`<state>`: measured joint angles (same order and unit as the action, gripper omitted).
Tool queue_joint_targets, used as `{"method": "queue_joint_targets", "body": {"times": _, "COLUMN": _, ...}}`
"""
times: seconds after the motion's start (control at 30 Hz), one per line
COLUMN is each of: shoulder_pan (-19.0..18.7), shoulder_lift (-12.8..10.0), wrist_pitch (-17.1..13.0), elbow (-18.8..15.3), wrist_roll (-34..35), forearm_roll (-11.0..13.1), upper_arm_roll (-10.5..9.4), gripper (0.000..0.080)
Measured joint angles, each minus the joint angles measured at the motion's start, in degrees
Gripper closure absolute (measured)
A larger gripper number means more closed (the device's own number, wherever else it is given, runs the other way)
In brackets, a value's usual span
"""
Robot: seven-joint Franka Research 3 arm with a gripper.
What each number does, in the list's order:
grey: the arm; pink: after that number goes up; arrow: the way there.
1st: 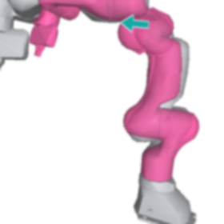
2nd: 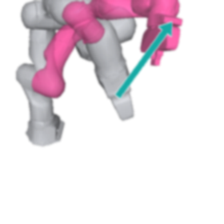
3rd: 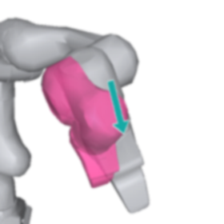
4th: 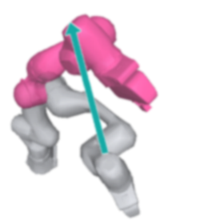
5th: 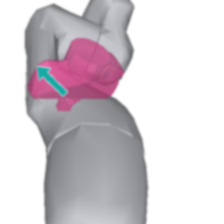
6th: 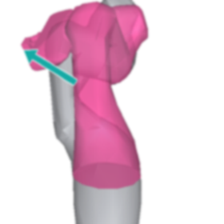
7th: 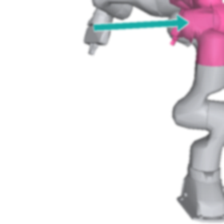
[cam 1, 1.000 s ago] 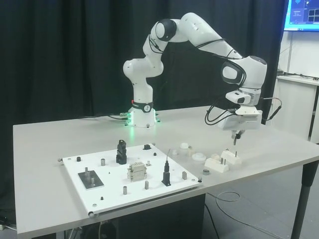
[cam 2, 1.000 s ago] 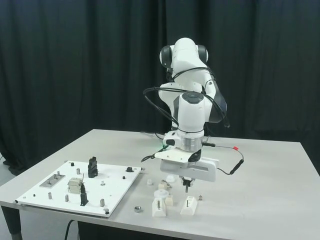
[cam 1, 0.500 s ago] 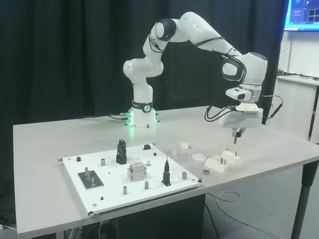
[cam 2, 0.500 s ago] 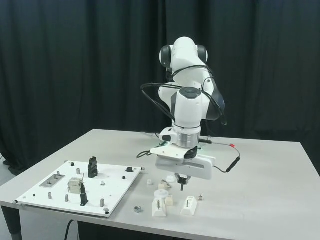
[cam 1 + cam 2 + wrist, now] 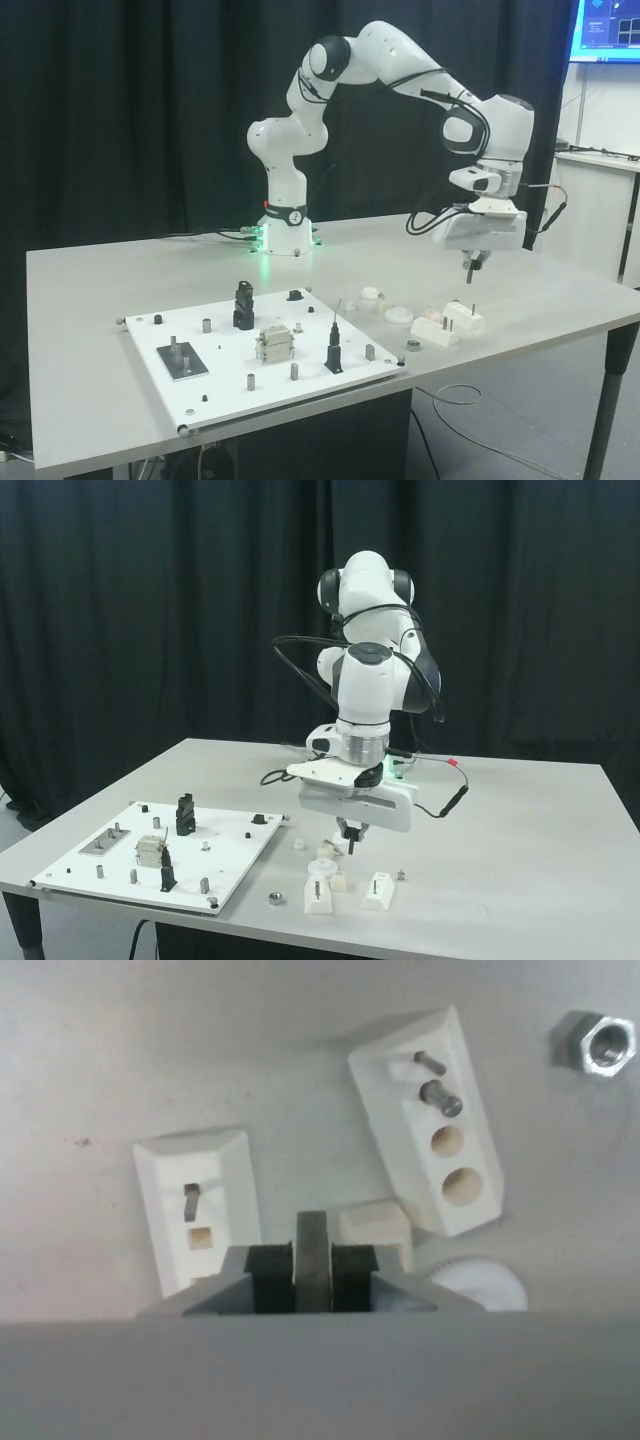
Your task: Insert square peg 2.
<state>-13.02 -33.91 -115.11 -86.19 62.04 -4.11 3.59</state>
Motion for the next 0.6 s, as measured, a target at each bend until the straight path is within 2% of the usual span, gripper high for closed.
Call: {"method": "queue_joint_targets", "body": {"times": 0.6, "shoulder_pan": 0.0, "shoulder_lift": 0.1, "wrist_pitch": 0.5, "elbow": 1.1, "wrist_roll": -1.9, "forearm_roll": -0.1, "upper_arm_roll": 0.7, "gripper": 0.0726}}
